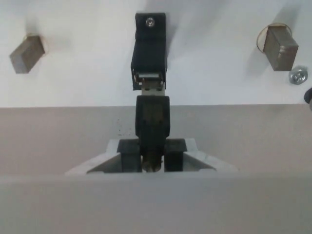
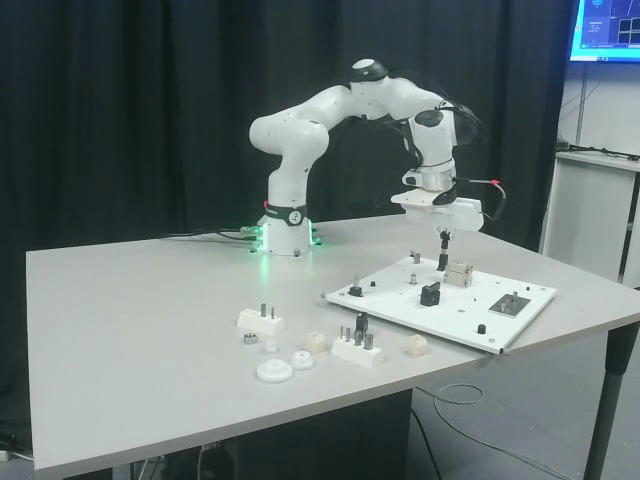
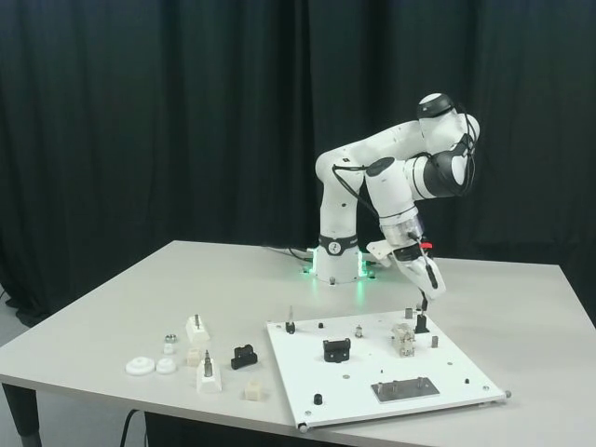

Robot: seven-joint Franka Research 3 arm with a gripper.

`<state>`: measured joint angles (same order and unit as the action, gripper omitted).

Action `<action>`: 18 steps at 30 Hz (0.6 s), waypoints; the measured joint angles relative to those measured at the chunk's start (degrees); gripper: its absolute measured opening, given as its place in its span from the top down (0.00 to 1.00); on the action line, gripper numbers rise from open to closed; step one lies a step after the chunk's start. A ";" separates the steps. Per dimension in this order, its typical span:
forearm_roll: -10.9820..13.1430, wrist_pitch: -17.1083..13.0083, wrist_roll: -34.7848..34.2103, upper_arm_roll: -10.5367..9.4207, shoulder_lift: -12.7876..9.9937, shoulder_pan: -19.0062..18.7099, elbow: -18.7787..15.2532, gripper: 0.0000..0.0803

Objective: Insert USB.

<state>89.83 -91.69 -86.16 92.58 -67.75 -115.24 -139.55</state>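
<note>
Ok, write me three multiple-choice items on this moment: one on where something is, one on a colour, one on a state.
1. Where is the USB plug?
A. Lying on the grey table
B. In the gripper, just before the black socket
C. Beside the arm's base

2. What colour is the board that carries the socket?
A. Black
B. Green
C. White

3. How is the plug?
A. Not fully seated in the socket
B. Dropped
C. Pushed fully home

Answers: 1 B, the wrist view shows it clamped and lined up with the socket; 2 C, the board is white in both room views; 3 A, its metal tip is still visible at the opening.
</note>
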 joint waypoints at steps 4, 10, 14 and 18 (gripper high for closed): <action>0.00 -0.30 -0.12 -0.01 0.00 0.00 0.00 0.88; 0.00 -0.92 -0.12 -0.26 0.00 0.00 -0.03 0.88; 0.19 -1.01 -0.12 -0.48 0.00 0.00 -0.03 0.88; 0.31 -1.07 -0.12 -0.68 0.00 0.00 -0.03 0.88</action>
<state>90.14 -92.76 -86.28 91.90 -67.74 -115.24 -139.59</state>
